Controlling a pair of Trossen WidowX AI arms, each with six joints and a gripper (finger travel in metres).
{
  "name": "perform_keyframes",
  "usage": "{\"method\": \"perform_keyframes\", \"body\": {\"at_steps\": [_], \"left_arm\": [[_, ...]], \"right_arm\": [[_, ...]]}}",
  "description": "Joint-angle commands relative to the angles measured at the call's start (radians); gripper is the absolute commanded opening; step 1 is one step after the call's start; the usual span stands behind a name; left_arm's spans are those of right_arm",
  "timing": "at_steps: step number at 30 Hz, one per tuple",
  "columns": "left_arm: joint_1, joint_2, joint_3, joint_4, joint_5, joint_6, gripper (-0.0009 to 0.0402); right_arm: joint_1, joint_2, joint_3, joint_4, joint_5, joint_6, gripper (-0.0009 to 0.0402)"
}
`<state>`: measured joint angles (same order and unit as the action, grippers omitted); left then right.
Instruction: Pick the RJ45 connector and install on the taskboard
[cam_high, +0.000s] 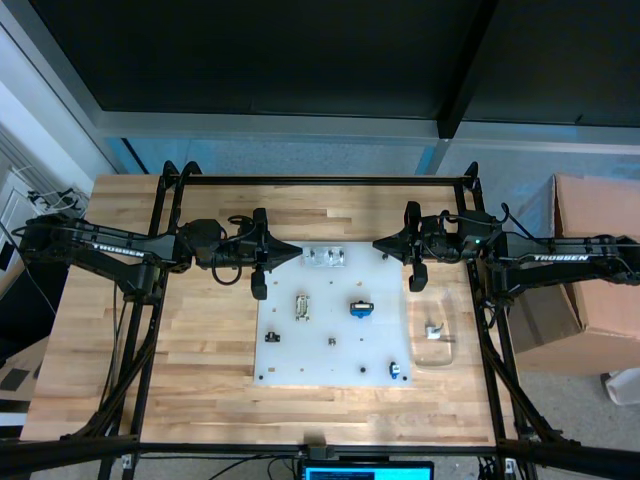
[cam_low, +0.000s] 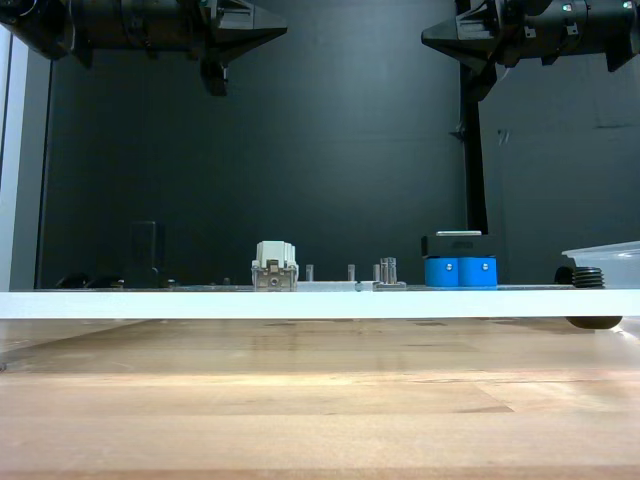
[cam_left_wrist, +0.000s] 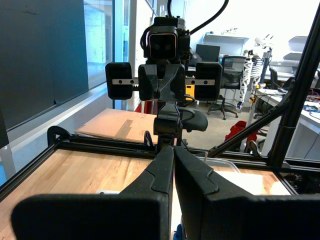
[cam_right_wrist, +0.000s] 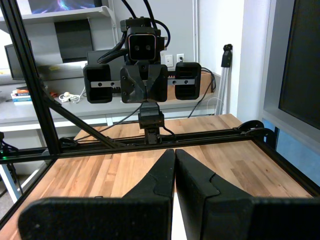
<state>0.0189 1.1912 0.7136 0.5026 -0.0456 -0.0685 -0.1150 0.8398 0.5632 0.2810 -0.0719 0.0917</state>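
Above the board (cam_high: 300, 365), left claw (cam_high: 298, 255), right claw (cam_high: 377, 244) pressed together; RJ45 connector (cam_high: 433, 330) in tray (cam_high: 452, 362).

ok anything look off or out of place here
nothing stands out. the left tool and right tool hover shut, high over the far side of the taskboard, tips facing but apart. the RJ45 connector lies free in the clear tray right of the board.

Wide free air beneath left gripper (cam_high: 298, 254) and right gripper (cam_high: 377, 244), both pinched closed, high over taskboard (cam_high: 290, 365) far edge, tips well apart. Low obstacles on board: grey block (cam_high: 300, 306), blue block (cam_high: 360, 308), pins (cam_low: 350, 271). RJ45 connector (cam_high: 432, 330) lying free inside walled clear tray (cam_high: 452, 352), open on top
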Motion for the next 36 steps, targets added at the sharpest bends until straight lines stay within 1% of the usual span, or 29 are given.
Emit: {"method": "perform_keyframes", "body": {"at_steps": [1,12,14,19,21,26,27,31,36], "left_arm": [[0.001,0.0,0.0,0.0,0.0,0.0,0.0],[0.0,0.0,0.0,0.001,0.0,0.0,0.0],[0.0,0.0,0.0,0.0,0.0,0.0,0.0],[0.001,0.0,0.0,0.0,0.0,0.0,0.0],[0.001,0.0,0.0,0.0,0.0,0.0,0.0],[0.0,0.0,0.0,0.0,0.0,0.0,0.0],[0.001,0.0,0.0,0.001,0.0,0.0,0.0],[0.001,0.0,0.0,0.001,0.0,0.0,0.0],[0.001,0.0,0.0,0.0,0.0,0.0,0.0]], "right_arm": [[0.0,0.0,0.0,-0.011,0.0,0.005,0.0],[0.0,-0.003,0.002,-0.029,0.001,0.004,0.0],[0.002,-0.007,0.027,-0.113,0.003,0.003,0.0],[0.022,-0.008,0.146,-0.447,0.008,0.0,0.0],[0.052,-0.008,0.194,-0.579,0.039,-0.002,0.0],[0.174,-0.008,0.317,-0.923,0.171,0.006,0.0],[0.202,-0.008,0.339,-0.98,0.188,0.017,0.0],[0.3,-0.007,0.412,-1.169,0.211,0.093,0.0],[0.41,-0.006,0.464,-1.365,0.212,0.19,0.0]]}}
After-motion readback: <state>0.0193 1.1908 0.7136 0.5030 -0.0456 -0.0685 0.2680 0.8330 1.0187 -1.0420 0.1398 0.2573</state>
